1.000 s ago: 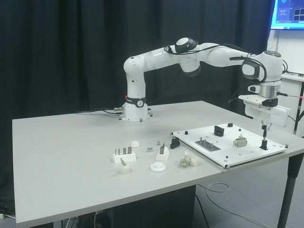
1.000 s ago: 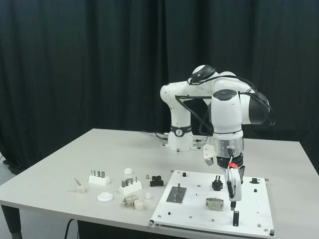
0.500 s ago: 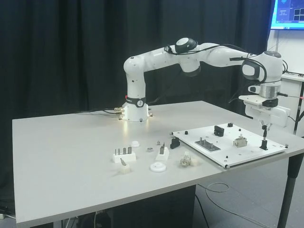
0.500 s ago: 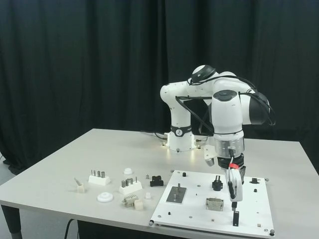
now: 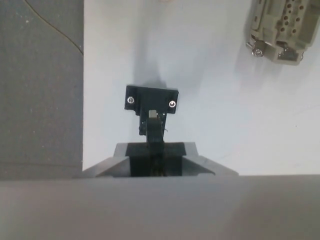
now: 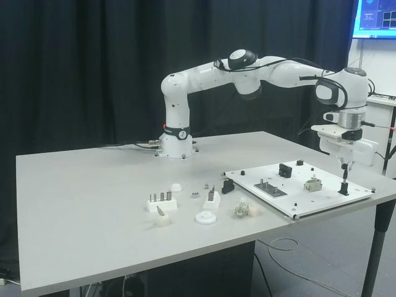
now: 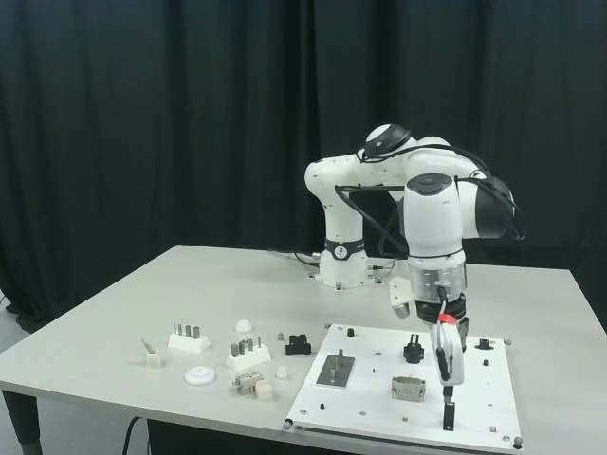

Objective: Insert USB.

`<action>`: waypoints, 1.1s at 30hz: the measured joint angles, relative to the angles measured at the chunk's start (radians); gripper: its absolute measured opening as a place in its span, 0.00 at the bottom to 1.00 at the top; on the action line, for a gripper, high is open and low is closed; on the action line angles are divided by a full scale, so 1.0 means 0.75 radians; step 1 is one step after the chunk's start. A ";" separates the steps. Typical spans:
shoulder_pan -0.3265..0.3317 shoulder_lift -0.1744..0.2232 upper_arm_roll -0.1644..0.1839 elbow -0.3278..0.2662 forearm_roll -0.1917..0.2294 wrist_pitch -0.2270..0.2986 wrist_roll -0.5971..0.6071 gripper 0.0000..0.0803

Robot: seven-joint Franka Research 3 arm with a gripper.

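The claw [image 5: 155, 150], clamped on the USB [image 5: 154, 125], has sunk a little and now hangs right above the black socket [image 5: 151, 100] on the white board [image 7: 360, 398]; insertion looks imminent.

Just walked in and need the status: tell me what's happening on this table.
The white Franka arm's gripper holds a black USB plug upright over the black socket block at the near corner of the white board. The plug's tip sits at the socket; I cannot tell whether it is seated. The grey connector nearby is untouched.
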 joint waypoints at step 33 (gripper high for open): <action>0.001 0.000 0.016 0.000 0.001 0.006 0.012 0.06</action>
